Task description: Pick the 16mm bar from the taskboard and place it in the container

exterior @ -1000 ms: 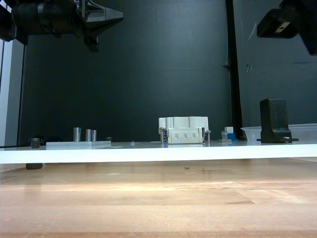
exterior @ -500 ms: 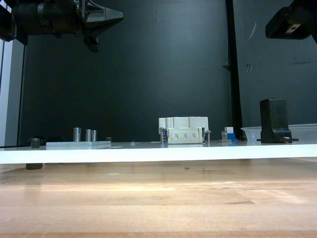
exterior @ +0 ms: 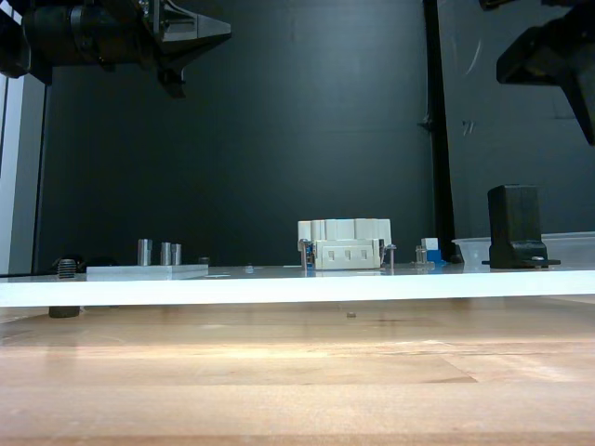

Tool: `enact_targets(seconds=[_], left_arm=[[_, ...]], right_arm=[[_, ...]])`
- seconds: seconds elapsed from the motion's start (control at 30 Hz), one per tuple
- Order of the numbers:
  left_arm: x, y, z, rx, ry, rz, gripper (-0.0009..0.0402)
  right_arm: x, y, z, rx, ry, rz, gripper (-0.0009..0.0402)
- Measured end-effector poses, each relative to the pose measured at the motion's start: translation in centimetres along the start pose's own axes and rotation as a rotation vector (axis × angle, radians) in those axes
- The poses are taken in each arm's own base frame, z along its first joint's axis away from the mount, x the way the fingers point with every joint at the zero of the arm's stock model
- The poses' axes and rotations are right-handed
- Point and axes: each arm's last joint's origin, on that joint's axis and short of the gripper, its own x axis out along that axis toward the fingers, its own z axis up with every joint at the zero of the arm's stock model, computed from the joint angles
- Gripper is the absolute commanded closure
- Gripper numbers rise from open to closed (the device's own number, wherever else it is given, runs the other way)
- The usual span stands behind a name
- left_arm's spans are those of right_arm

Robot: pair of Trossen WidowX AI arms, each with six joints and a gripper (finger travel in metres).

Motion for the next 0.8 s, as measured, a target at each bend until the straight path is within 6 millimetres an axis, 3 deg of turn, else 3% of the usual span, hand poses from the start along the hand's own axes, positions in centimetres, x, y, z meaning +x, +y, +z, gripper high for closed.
enact_targets(seconds=[0.23, 0.8], left_arm=[[0.0, 0.0, 0.0, 0.000, 0.000, 0.000, 0.0393], [0.0, 0.0, 0.0, 0.000, -0.001, 0.000, 0.0393]], right_arm=[[0.7, -0.1, -0.2, -0.010, -0.001, -0.003, 0.0152], [3.5, -0.3, -0.7, -0.023, -0.029, 0.017, 0.0153]])
